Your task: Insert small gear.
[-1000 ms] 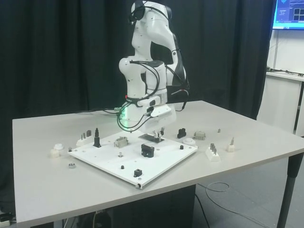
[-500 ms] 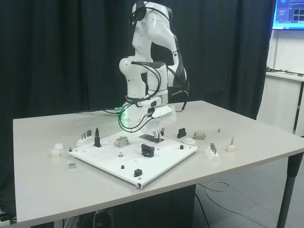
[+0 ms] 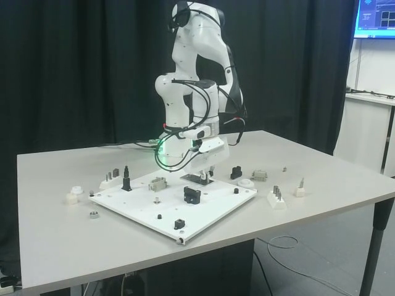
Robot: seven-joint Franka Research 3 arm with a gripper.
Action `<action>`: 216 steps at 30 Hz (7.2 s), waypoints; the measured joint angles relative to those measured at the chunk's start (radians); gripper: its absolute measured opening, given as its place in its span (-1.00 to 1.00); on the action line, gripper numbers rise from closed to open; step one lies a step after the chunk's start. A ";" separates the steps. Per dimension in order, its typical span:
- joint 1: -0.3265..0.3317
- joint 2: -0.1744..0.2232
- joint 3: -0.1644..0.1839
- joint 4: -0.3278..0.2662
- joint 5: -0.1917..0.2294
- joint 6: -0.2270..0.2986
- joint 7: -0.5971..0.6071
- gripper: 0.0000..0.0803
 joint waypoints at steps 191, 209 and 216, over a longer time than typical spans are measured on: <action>0.013 0.029 -0.085 0.023 -0.082 0.034 0.190 0.99; 0.012 0.050 -0.068 0.024 -0.076 0.051 0.201 0.99; 0.011 0.049 -0.068 0.027 -0.077 0.051 0.201 0.99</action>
